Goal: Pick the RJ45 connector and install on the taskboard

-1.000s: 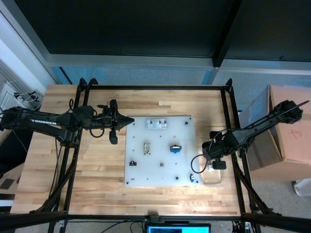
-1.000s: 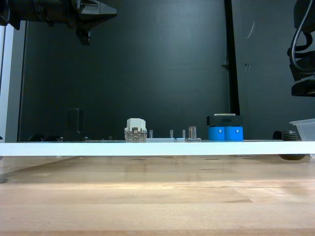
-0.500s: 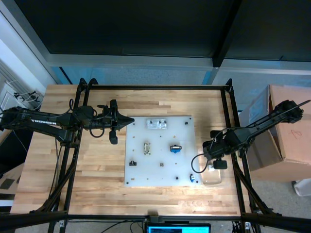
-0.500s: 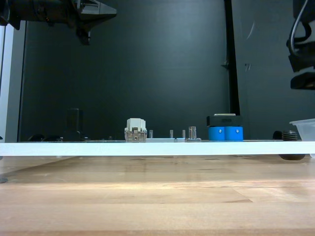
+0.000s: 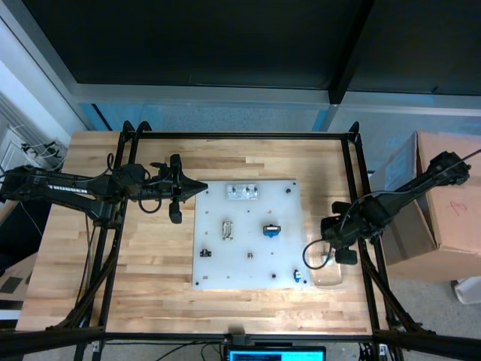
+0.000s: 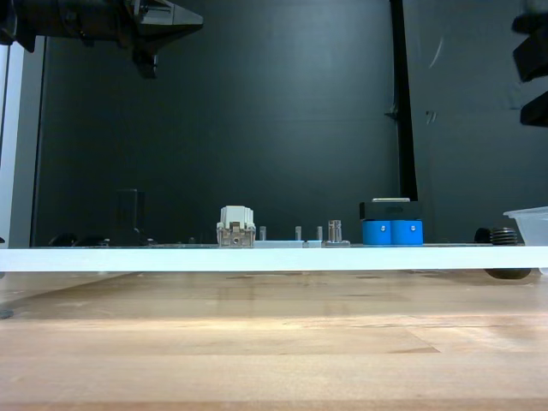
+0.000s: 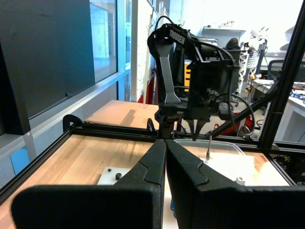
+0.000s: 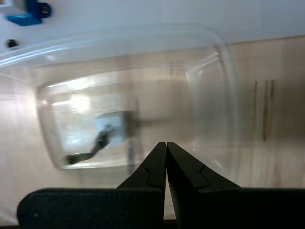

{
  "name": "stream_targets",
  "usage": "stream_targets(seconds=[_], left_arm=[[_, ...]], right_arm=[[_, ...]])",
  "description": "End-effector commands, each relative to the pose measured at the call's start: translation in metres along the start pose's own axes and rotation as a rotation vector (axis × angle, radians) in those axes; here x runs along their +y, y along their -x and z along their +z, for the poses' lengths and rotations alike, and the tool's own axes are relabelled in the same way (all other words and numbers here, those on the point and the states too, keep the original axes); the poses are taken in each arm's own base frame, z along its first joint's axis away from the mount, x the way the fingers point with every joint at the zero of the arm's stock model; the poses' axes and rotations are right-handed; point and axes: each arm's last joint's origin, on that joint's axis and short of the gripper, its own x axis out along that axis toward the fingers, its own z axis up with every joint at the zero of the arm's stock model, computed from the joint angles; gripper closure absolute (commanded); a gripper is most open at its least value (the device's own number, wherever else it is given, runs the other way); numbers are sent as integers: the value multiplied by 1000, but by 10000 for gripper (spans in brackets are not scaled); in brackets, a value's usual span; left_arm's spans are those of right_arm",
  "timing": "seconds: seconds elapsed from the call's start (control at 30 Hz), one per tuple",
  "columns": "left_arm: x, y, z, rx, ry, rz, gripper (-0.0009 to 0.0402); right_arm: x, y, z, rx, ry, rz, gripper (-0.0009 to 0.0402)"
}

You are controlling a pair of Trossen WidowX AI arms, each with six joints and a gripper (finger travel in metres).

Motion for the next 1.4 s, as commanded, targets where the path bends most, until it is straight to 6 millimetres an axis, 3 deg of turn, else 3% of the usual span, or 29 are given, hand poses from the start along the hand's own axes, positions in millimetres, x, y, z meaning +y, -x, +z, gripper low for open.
stream_targets(seconds=[0.03,0.33,0.53,1.0,1.4], left_arm=[[0,0,0,0,0,0,393],[0,0,0,0,0,0,393],[0,0,0,0,0,0,393],[0,0,0,-1,0,0,393],[0,0,0,0,0,0,393]], right_arm=[[7,4,-6,9,13,3,394],[24,10,-27,36,85,21,393],[29,11,-29,22,99,36,390],[34,8,-25,-43,83,22,245],[42,-18,-23,-61,88,11,224]])
